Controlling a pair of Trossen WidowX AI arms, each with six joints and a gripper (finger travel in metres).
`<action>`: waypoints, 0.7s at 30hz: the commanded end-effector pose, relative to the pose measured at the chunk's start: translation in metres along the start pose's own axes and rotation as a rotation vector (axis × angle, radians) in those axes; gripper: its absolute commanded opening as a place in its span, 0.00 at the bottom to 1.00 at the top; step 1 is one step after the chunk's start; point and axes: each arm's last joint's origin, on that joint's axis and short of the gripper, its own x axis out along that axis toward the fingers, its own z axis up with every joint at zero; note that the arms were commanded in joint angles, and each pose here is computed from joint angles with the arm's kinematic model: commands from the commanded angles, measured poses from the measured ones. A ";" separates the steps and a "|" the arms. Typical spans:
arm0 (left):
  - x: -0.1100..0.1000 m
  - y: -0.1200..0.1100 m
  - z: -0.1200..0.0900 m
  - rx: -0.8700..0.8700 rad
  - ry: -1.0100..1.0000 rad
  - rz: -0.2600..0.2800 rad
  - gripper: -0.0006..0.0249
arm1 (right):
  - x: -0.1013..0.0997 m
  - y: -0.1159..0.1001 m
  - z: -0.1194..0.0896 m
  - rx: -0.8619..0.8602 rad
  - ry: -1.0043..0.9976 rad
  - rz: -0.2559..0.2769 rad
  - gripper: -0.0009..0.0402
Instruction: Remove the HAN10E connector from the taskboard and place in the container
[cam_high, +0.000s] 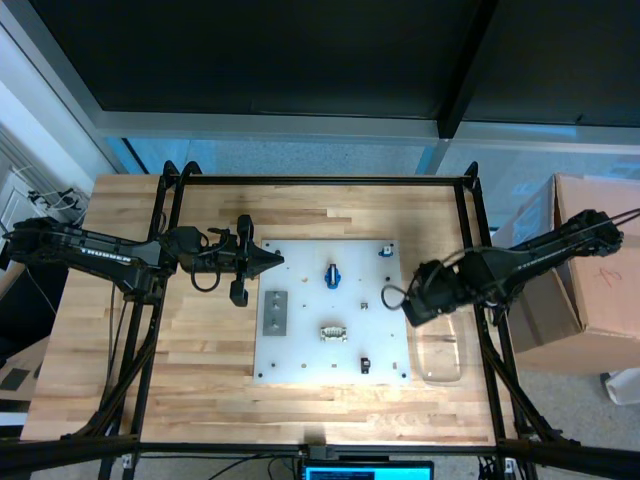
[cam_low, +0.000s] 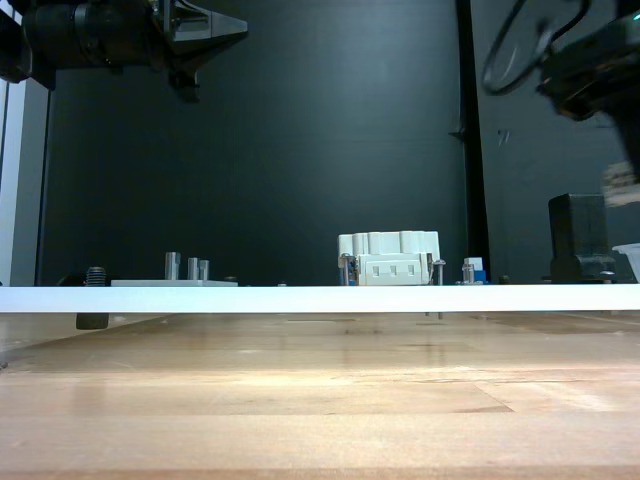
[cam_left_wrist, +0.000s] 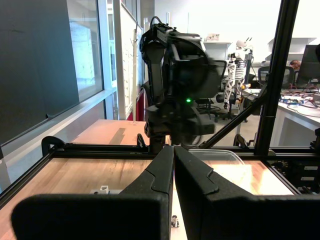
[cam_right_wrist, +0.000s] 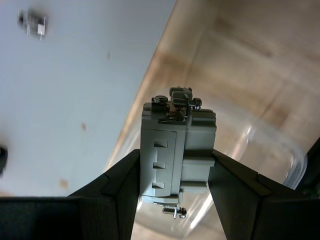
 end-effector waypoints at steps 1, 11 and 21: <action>0.000 0.000 0.000 0.000 0.000 0.000 0.02 | 0.000 0.000 -0.020 -0.036 0.014 0.001 0.15; 0.000 0.000 0.000 0.000 0.000 0.000 0.02 | 0.013 -0.002 -0.058 -0.174 0.047 0.043 0.16; 0.000 0.000 0.000 0.000 0.000 0.000 0.02 | 0.030 0.002 -0.062 -0.180 0.056 0.048 0.45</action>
